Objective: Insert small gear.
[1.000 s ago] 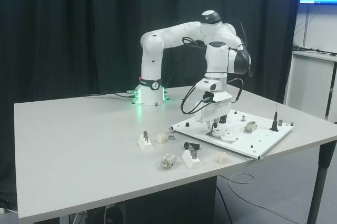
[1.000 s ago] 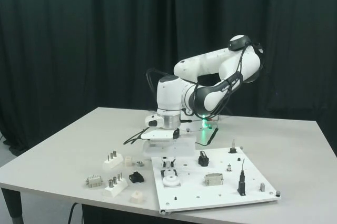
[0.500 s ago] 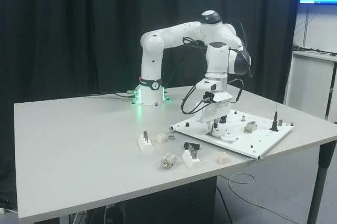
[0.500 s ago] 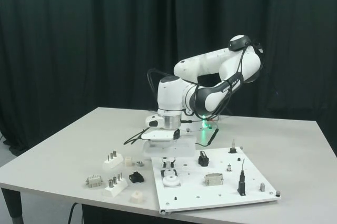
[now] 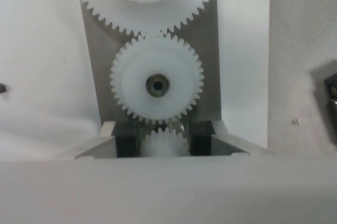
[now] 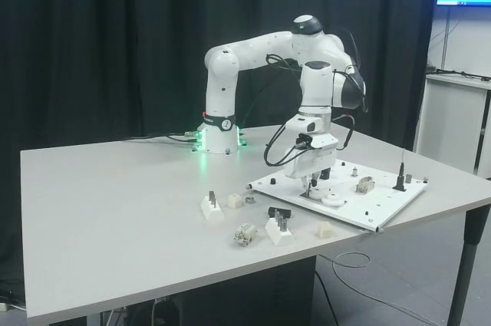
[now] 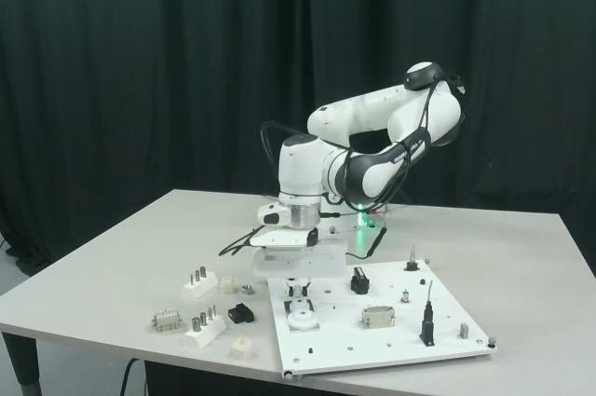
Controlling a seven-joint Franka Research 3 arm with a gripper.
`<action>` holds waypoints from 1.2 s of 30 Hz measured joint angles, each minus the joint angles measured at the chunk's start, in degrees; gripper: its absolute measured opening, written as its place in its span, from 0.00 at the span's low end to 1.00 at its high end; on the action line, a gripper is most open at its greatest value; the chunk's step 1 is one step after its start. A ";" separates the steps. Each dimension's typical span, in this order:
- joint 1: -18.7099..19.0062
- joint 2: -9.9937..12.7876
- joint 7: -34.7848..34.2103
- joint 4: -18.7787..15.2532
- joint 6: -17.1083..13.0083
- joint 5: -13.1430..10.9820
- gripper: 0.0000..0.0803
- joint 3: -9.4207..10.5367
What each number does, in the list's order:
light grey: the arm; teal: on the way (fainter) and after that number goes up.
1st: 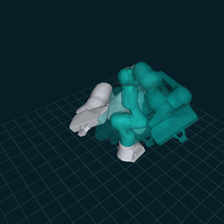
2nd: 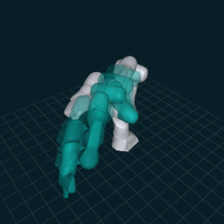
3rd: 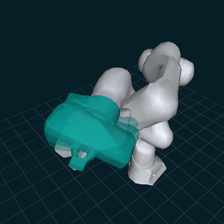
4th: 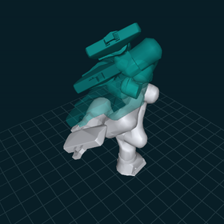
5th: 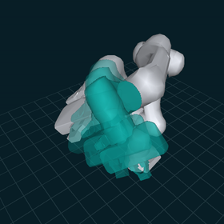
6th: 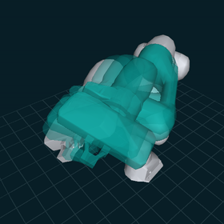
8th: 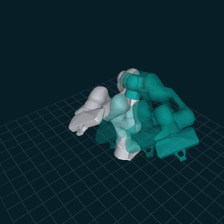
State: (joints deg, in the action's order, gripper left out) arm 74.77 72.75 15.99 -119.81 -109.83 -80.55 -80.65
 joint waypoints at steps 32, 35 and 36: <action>-2.35 -0.27 0.35 1.80 3.23 0.15 0.25 0.01; -2.51 -0.27 0.71 1.98 3.51 0.25 0.25 0.01; -2.53 -0.27 0.82 2.01 3.55 0.27 0.25 0.01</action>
State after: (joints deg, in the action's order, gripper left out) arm 72.23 72.48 16.81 -117.80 -106.29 -80.28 -80.64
